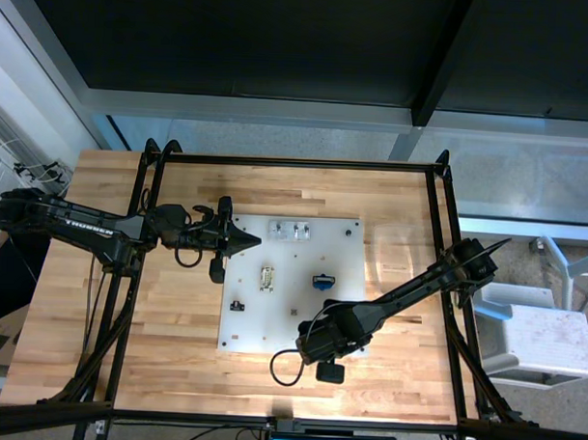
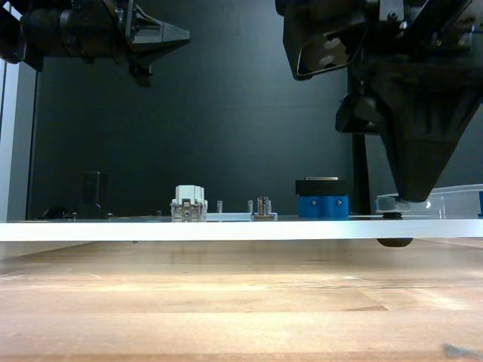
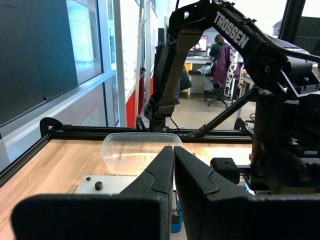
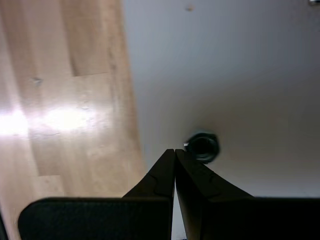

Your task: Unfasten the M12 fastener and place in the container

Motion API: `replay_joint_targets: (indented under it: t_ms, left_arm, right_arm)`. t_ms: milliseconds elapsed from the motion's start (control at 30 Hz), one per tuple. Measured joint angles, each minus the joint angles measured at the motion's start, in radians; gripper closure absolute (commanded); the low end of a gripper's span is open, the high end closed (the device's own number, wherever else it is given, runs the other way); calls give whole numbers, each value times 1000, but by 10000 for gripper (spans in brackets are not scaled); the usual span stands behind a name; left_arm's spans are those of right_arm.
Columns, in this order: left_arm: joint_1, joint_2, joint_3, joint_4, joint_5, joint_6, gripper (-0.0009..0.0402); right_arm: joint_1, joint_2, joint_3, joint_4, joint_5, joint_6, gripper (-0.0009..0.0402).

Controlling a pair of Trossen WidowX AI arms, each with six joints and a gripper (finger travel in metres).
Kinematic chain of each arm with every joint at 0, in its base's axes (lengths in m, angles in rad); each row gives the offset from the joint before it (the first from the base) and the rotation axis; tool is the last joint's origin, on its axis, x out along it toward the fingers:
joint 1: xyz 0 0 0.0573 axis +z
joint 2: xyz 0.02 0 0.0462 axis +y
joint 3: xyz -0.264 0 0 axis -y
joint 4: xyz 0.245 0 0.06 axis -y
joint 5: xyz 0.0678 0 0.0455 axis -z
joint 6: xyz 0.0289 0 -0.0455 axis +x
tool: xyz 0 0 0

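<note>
The M12 nut (image 4: 202,146) sits on its stud near the white board's (image 4: 250,75) near right edge. Just beside it we see the right pincer (image 4: 174,150), its fingers pressed together and holding nothing, pointing down at the board. The clear container (image 3: 140,147) rests on the bench (image 1: 175,303) off the board's right side. The left pincer (image 3: 173,149), likewise closed and empty, hangs above the board's far left edge.
</note>
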Motion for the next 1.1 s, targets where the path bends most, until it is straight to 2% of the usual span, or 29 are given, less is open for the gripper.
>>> replay_joint_targets:
  t_ms: [100, 667, 700, 733, 767, 833, 900, 1100]
  left_arm:
    - [0, 0, 0, 0, 0, 0, 393]
    - [0, 0, 0, 0, 0, 0, 393]
    - [0, 0, 0, 0, 0, 0, 393]
    - [0, 0, 0, 0, 0, 0, 393]
    - [0, 0, 0, 0, 0, 0, 393]
    - [0, 0, 0, 0, 0, 0, 393]
    - [0, 0, 0, 0, 0, 0, 393]
    - [0, 0, 0, 0, 0, 0, 393]
  right_arm:
    - [-2, 0, 0, -1, 9, 0, 393]
    - [-11, 0, -8, -25, 10, -7, 393]
    - [-12, 0, -8, -40, 32, -1, 393]
    - [-12, 0, -8, -65, 79, 24, 393]
    - [-11, -1, -6, -97, 147, 67, 393]
    - [-13, -11, -2, -149, 222, 131, 393]
    - [-14, -29, 2, -158, 243, 172, 393]
    - [-12, -51, 3, -159, 224, 257, 393]
